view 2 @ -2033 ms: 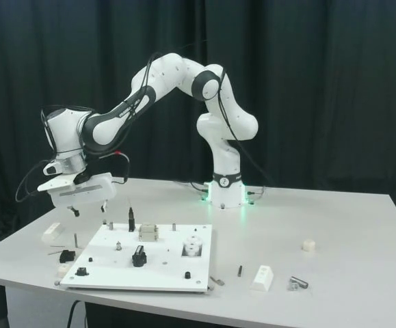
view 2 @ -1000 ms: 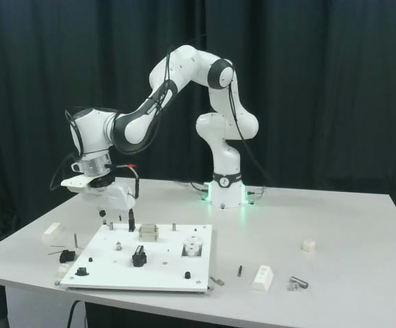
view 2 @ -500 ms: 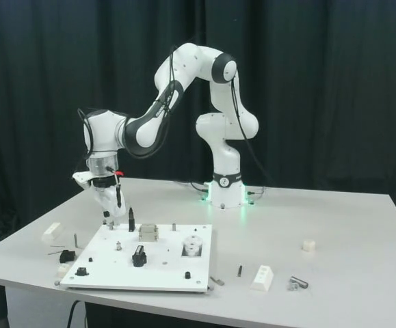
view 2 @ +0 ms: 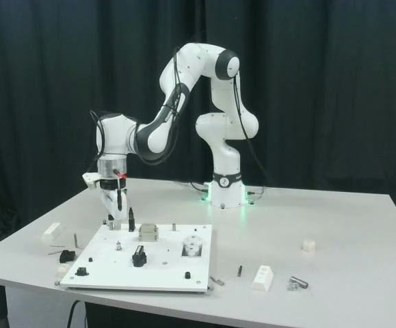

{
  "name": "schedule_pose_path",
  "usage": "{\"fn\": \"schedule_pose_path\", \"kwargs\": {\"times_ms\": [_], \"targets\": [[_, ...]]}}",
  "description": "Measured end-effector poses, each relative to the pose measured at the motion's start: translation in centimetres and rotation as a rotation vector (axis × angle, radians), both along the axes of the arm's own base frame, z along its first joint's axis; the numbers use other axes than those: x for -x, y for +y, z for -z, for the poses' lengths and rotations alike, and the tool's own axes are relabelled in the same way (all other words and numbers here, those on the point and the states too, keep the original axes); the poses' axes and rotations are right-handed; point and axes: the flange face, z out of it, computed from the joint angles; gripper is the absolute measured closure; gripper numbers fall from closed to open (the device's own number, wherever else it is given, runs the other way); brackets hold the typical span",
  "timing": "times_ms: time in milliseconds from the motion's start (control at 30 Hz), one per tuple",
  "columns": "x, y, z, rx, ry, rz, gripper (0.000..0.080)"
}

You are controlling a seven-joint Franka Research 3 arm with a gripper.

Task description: Remove BNC.

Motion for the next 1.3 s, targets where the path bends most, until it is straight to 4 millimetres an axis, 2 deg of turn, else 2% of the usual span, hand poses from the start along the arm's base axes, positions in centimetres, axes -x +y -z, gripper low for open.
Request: {"fn": "schedule_pose_path", "kwargs": {"times_ms": [567,967,1300], "targets": [[-0.1,0.4,1.8,0.010,0.029,-0.001,0.0003],[-1.0,1.4,3.3,0.007,0.059,-0.044,0.0003],[-1.3,1.4,4.2,0.010,0.080,-0.062,0.0003]]}}
